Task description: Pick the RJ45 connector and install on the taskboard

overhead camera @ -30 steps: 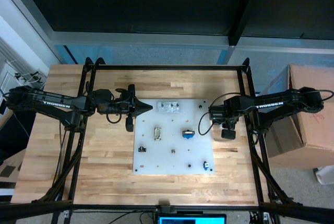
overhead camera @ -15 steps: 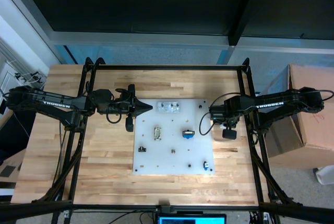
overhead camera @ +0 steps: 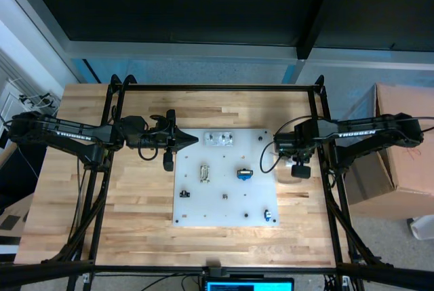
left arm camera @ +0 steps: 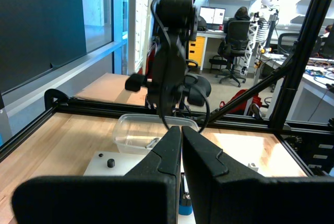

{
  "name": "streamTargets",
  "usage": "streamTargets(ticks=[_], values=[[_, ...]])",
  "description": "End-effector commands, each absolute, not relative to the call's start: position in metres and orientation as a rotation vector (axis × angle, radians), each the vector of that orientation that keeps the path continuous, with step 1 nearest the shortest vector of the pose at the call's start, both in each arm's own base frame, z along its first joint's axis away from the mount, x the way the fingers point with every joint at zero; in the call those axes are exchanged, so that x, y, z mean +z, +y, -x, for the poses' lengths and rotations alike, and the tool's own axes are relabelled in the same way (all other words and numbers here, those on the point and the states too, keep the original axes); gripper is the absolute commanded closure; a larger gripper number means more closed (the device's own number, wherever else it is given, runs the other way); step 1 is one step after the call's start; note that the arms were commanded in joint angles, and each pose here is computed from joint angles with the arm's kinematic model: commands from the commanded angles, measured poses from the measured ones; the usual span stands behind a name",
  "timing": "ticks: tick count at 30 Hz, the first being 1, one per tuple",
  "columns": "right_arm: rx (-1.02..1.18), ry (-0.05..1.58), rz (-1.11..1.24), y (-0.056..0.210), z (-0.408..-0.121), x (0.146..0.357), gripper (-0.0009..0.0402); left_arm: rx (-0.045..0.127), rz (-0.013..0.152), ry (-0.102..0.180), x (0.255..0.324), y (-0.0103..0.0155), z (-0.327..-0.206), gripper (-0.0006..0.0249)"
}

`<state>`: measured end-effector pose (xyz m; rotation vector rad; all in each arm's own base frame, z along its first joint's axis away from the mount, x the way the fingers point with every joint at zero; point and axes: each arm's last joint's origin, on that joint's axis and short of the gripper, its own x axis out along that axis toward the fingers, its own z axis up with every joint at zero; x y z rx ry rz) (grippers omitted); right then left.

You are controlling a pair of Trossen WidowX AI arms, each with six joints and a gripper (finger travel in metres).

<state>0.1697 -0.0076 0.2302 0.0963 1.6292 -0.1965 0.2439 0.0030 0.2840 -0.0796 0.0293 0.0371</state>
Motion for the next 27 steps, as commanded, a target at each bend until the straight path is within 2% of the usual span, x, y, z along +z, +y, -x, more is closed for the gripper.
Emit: streamTargets(ticks=[1, 10, 14, 19, 27], values=[[-0.195, 1.587, -0.097, -0.008, -0.169, 0.253, 0.0393, 0.037, 0.080, 0.029, 0.2841, 0.0031, -0.244, 0.0242], [-0.213, 1.536, -0.079, -0.008, -0.164, 0.311, 0.0393, 0.037, 0.080, 0.029, 0.2841, 0.0031, -0.244, 0.0242], [-0.210, 1.501, -0.082, -0.008, -0.169, 0.329, 0.0393, 0.037, 0.080, 0.029, 0.2841, 0.0031, -0.244, 0.0242], [-0.206, 1.491, -0.079, -0.008, -0.181, 0.335, 0.0394, 0.037, 0.080, 0.029, 0.2840, 0.0031, -0.244, 0.0242], [-0.190, 1.516, -0.058, -0.009, -0.192, 0.332, 0.0393, 0.037, 0.080, 0.029, 0.2841, 0.0030, -0.244, 0.0242]])
